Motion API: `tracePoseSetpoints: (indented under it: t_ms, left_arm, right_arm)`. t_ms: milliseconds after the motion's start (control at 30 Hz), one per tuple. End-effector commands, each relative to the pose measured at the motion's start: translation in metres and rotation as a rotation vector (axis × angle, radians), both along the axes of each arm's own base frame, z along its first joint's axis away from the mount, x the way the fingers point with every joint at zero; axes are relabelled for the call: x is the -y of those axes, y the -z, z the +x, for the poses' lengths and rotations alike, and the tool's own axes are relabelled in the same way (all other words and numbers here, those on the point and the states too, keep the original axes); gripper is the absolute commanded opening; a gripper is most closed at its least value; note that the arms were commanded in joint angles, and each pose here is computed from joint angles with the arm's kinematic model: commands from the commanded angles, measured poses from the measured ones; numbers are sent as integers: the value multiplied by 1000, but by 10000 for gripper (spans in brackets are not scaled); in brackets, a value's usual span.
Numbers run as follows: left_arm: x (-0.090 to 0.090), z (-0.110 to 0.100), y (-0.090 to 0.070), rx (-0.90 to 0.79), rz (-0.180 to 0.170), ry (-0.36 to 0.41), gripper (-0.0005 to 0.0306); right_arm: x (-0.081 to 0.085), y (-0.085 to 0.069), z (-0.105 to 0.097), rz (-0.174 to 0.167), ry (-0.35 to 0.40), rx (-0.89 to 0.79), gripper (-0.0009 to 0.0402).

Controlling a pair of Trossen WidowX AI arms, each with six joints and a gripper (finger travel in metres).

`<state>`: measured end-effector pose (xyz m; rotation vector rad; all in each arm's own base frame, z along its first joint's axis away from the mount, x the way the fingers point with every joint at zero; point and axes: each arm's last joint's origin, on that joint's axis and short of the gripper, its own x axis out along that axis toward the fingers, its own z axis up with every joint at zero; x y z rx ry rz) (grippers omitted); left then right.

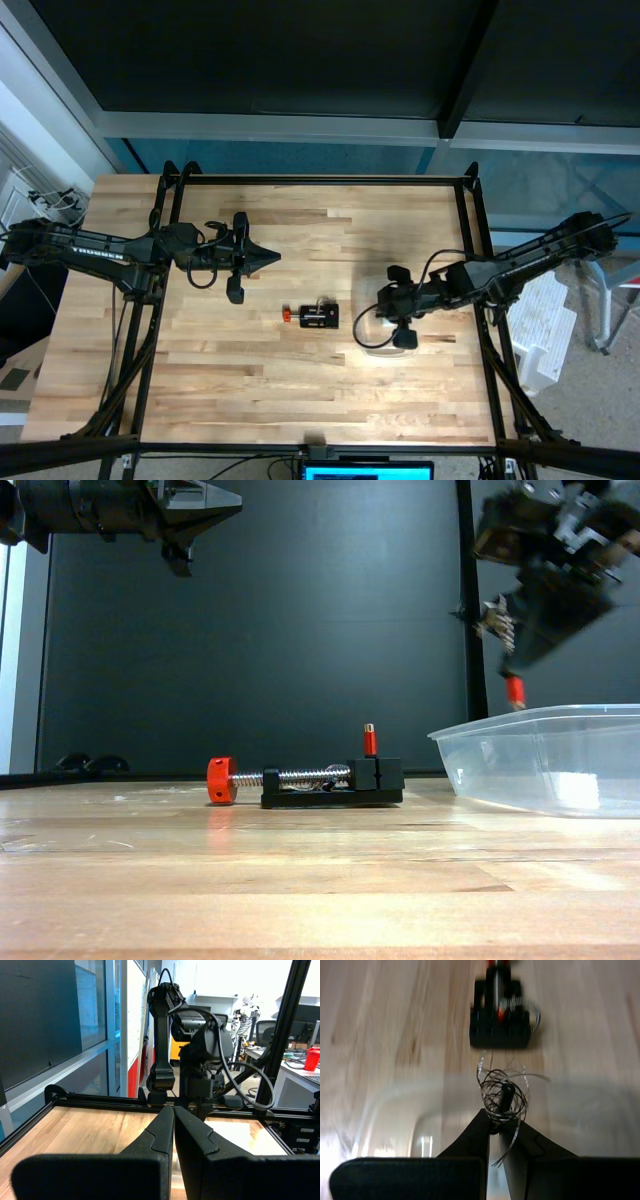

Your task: Pick the rca connector and install on the hub

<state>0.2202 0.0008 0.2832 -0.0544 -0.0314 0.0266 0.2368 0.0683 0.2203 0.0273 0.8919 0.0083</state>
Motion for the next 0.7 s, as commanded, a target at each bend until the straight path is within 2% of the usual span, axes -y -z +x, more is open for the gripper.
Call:
tracePoseSetpoints:
  t_ms: [33,367,700]
  left_arm:
    - [0,0,0,0,0,0,0]
    - [0,0,0,0,0,0,0]
    - [0,0,0,0,0,0,0]
  right_arm:
    - [-1,-7,13,-2,-1,26,0]
    - [-2,-16,50,-8,8,63,0]
    - [-2,-13,78,-19,19,62,0]
